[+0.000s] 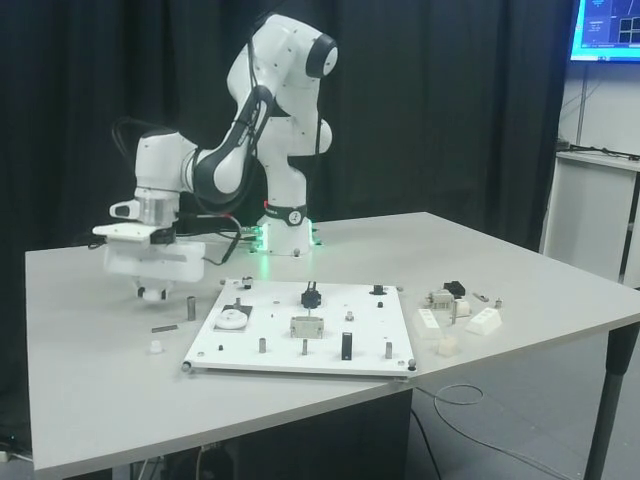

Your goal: Place medium gear.

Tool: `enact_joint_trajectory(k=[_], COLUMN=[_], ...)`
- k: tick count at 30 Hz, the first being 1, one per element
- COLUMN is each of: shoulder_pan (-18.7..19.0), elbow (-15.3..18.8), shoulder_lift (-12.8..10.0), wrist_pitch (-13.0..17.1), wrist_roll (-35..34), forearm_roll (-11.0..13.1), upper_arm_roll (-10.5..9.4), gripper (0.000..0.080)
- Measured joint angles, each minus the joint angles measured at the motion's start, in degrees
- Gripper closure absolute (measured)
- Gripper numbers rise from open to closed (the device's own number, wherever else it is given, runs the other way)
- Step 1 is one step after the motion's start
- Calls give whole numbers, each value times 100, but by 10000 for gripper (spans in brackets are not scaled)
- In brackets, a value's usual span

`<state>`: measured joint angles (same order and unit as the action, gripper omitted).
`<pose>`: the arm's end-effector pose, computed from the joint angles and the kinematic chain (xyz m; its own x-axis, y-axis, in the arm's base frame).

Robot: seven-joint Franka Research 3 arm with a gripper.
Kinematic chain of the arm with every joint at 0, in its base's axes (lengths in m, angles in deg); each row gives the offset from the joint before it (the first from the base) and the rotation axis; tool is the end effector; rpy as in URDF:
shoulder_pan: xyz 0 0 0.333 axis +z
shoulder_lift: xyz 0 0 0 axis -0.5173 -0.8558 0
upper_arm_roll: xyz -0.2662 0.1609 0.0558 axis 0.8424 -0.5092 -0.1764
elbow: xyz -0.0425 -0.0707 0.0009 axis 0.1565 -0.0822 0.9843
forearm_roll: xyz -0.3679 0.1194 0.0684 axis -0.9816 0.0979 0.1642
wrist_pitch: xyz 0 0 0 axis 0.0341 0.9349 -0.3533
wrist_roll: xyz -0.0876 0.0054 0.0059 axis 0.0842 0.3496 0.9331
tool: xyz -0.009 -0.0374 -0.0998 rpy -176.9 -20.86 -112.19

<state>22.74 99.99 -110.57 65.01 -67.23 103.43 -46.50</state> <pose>0.3365 -0.4481 0.2091 0.2562 -0.9611 0.1028 -0.9654 -0.2597 -0.0217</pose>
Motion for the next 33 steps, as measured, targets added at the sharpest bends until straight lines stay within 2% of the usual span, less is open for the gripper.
enact_joint_trajectory(k=[6, 10, 16, 23, 24, 25, 30, 31, 33], shoulder_pan=[-333, -451, -501, -442, -437, -435, -435, -435, -435], elbow=[-366, -570, -763, -872, -873, -873, -873, -873, -873], shoulder_lift=[-426, -629, -627, -334, -281, -219, 31, 68, 136], wrist_pitch=[-6, -101, -399, -892, -945, -1002, -1210, -1238, -1283], wrist_roll=[83, 109, 220, 224, 224, 224, 223, 223, 223], forearm_roll=[55, 56, 55, -71, -109, -155, -350, -376, -419], upper_arm_roll=[-308, -388, -366, -211, -190, -171, -97, -85, -60], gripper=[404, 404, 404, 404, 165, 44, 44, 10, 10])
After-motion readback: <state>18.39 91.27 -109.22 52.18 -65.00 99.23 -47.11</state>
